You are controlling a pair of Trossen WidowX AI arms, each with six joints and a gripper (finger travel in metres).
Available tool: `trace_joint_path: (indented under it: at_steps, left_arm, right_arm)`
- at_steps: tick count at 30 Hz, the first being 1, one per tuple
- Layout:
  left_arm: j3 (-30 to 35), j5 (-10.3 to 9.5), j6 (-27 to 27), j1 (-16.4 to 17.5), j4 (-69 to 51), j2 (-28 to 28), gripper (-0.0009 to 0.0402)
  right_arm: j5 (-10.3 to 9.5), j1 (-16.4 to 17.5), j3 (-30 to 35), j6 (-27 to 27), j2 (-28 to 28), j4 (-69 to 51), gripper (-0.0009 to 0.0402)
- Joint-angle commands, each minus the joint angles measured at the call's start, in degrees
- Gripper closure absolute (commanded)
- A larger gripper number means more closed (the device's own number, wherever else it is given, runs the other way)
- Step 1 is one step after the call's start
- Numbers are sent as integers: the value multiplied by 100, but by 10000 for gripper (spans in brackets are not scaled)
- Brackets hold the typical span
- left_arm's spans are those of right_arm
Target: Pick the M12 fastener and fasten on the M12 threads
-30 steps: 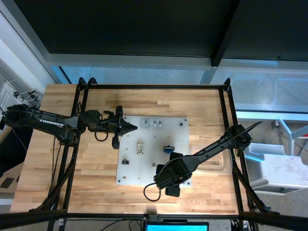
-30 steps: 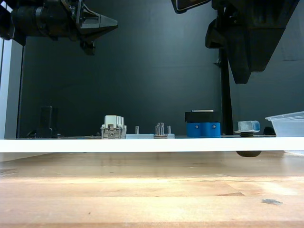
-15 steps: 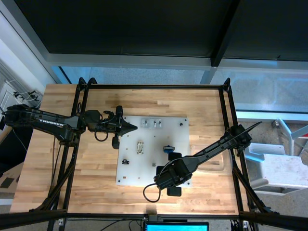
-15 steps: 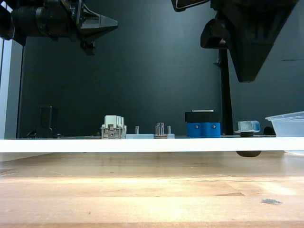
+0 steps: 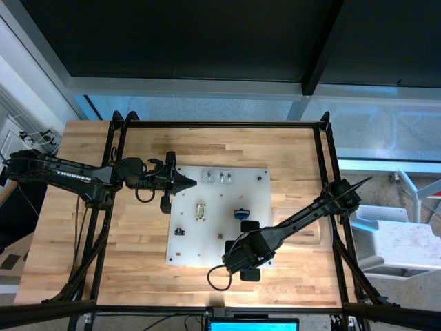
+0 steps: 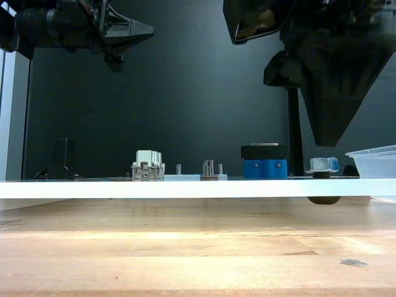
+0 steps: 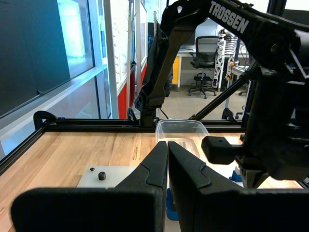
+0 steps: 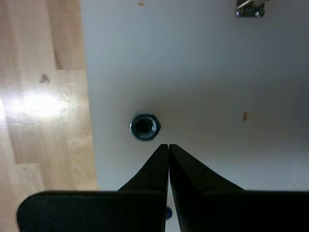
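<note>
Over my worktop (image 8: 38,72), right gripper (image 8: 168,145) is pinched together, empty, nut (image 8: 144,127) just off its tips; lowering now I'd probably jab it. Left gripper (image 7: 167,143) closed too, well away.

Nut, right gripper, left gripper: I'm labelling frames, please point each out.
Nut (image 8: 154,127), right wrist view, hexagonal rim.
Right gripper (image 8: 168,145), right wrist view, between shut jaw tips, near nut.
Left gripper (image 7: 167,143), left wrist view, between shut jaw tips, at left edge of board (image 5: 196,245).
</note>
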Motion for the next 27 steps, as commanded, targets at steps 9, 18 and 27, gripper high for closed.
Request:
trace_joint_path:
  at_steps: [9, 18, 27]
  left_arm:
    - [2, 0, 2, 2, 0, 0, 393]
    - [2, 0, 2, 2, 0, 0, 393]
    - [2, 0, 2, 0, 0, 0, 393]
  right_arm:
    - [140, -11, -271, -28, 0, 289, 393]
    - [-1182, -17, -280, -352, -4, 439, 393]
    - [-1078, -20, -262, -385, -46, 306, 393]
